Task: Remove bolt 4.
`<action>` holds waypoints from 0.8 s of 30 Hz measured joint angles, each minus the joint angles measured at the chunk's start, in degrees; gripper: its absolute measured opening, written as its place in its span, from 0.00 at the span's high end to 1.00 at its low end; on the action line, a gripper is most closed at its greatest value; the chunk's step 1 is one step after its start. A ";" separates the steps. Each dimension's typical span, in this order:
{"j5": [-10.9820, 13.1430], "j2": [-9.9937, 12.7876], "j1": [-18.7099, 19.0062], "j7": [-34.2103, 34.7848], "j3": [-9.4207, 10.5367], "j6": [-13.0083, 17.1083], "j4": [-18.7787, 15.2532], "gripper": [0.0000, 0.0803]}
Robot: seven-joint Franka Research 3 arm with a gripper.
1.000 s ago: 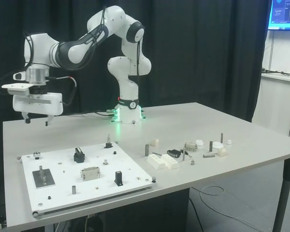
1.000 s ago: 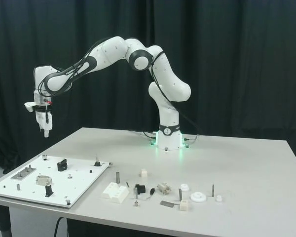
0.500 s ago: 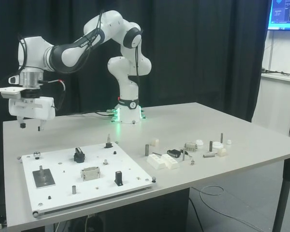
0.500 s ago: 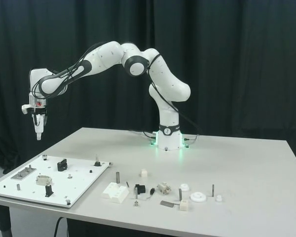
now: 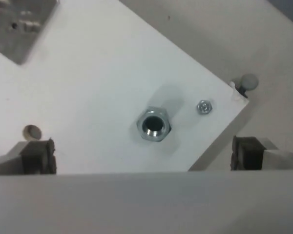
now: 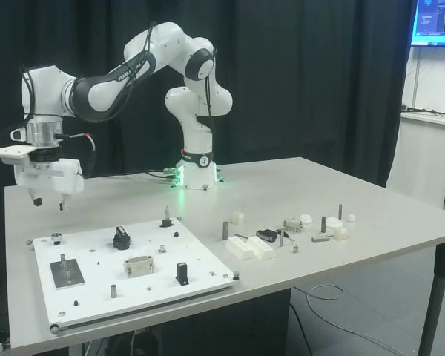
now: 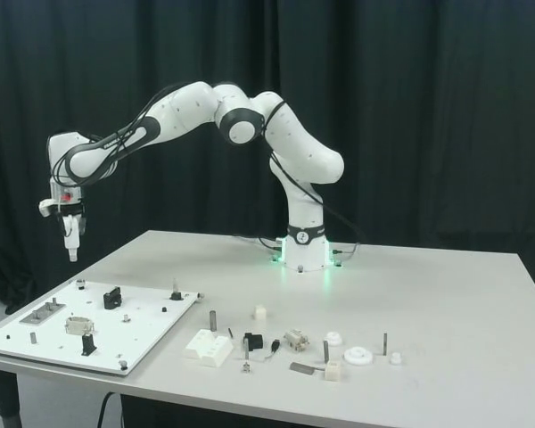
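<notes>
My pincer [image 6: 47,202] is hanging spread wide and empty above the back corner of the white board [image 6: 200,276]. Bolt 4 [image 5: 154,125] is sitting upright in the board directly beneath me, between my fingertips [image 5: 37,157], a small nut [image 5: 204,107] just beside it.

Arm: mine, white, stretched far out from its base.
Wrist: pointing straight down.
Gripper [image 6: 47,202]: hanging in the air, fingers [image 5: 38,157] spread wide.
</notes>
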 joint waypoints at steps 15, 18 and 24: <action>0.00 2.86 -0.23 -0.74 0.03 -0.12 0.00 0.00; 0.00 3.31 -0.23 -0.74 0.08 -0.08 0.00 0.00; 0.00 4.20 -0.23 -0.73 0.16 -0.01 0.00 0.00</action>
